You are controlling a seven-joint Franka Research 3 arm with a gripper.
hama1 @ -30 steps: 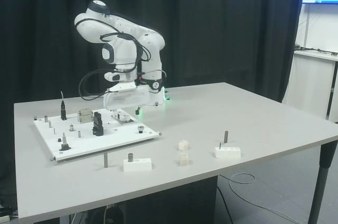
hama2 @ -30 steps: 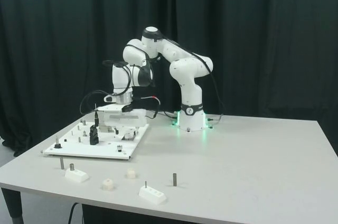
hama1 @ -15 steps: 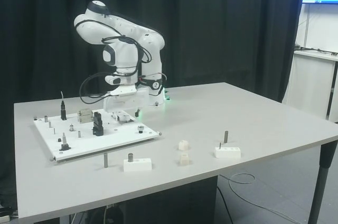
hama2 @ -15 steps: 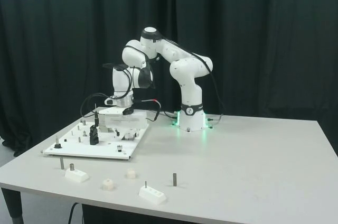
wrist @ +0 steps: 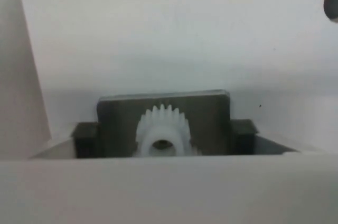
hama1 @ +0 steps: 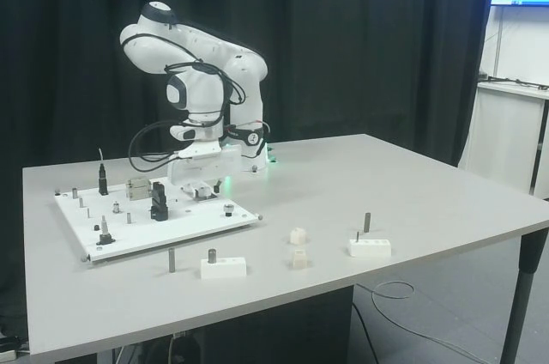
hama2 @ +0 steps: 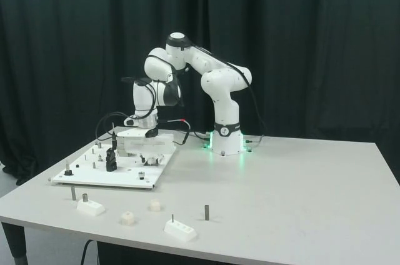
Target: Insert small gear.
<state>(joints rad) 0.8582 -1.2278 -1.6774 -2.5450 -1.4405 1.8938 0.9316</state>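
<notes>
the gripper (wrist: 163, 142) is hanging over the white board (hama1: 184, 222) left of centre, jaws clamped on the small gear (wrist: 162, 130), bore exposed for pegging.

Arm folded forward, wrist pointing down.
Gripper (hama1: 202, 185) hangs directly beneath the wrist; upper links arch up behind it; finger state indeterminate.

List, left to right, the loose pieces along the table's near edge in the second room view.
Upright pin → white block with a peg → small white cube → second small cube → white block with a thin pin → lone upright pin.
</notes>
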